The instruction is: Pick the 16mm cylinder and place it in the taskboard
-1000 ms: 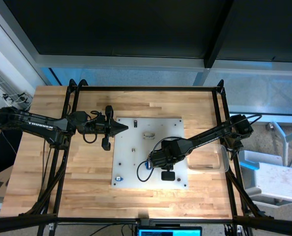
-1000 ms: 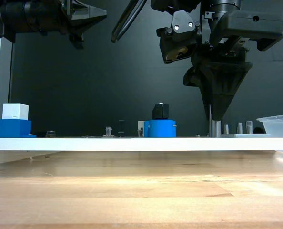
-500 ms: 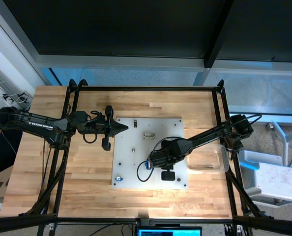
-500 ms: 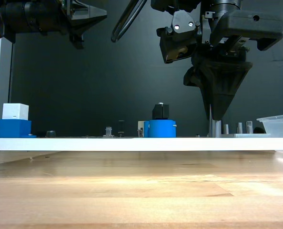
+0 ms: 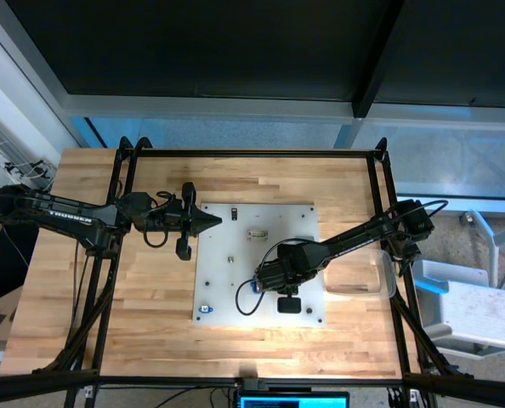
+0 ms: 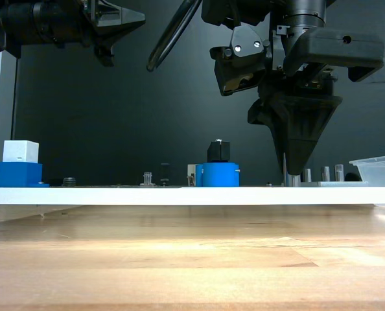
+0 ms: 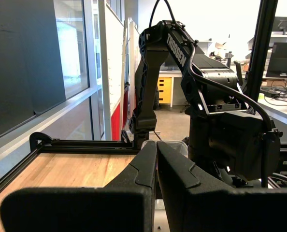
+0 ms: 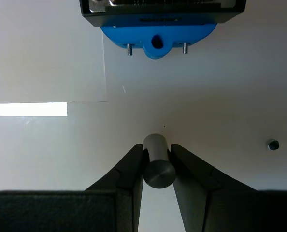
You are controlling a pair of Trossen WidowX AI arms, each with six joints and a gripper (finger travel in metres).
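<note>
Right gripper is clamped on the 16mm cylinder, which stands between its fingers with its long axis upright, running straight down from the tips toward the white taskboard beneath. From table height, the cylinder's lower end reaches about to the plate's surface, to the right of the blue part; whether it sits in a hole cannot be told, so the coming move likely runs along that vertical axis. Farther off, the left gripper hovers with fingers pressed together at the board's left edge, well apart, so the right arm is plainly the nearer.
</note>
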